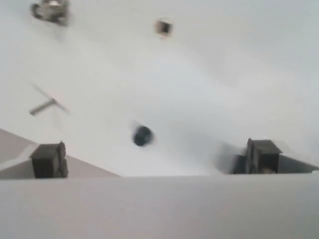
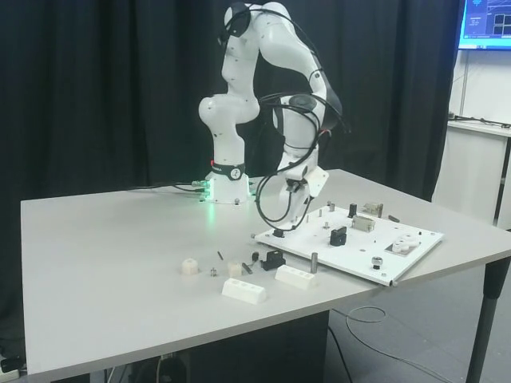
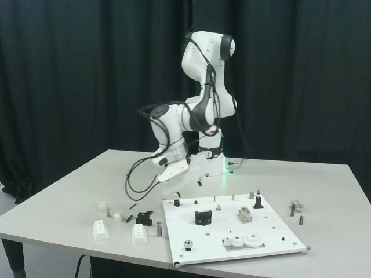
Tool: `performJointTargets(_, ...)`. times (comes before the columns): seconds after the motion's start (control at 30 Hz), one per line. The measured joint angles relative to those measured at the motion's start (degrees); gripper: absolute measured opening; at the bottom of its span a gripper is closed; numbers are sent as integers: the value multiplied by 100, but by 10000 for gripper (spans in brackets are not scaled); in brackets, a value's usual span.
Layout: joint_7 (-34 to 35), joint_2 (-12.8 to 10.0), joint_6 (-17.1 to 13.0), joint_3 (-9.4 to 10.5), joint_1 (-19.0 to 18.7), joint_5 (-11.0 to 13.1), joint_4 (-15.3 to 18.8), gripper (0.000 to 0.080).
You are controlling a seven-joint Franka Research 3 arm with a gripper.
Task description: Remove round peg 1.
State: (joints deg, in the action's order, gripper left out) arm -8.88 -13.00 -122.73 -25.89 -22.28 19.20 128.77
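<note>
Grey table bearing white board, small white blocks.

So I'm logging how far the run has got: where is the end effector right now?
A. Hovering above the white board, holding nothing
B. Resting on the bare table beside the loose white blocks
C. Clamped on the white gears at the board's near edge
A: the end effector hangs open over the white board, its fingers apart with nothing between them.

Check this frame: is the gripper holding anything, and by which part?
Nothing is held. The gripper is open above the white board, with only air between its fingers; a black peg stands on the board below.
</note>
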Motion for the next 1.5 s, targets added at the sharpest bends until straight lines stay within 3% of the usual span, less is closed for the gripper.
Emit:
performJointTargets(0.3, 817, 449, -821, 57, -512, -278, 769, 800)
performJointTargets(0.53, 1252, 672, -1306, 101, -830, -476, 1218, 800)
performJointTargets(1.1, 1580, 664, -1588, 130, -1121, -662, 1538, 800)
performJointTargets(1.3, 1626, 605, -1704, 219, -1122, -658, 1615, 800)
performJointTargets(1.5, 2090, 554, -1811, 351, -1122, -653, 1659, 800)
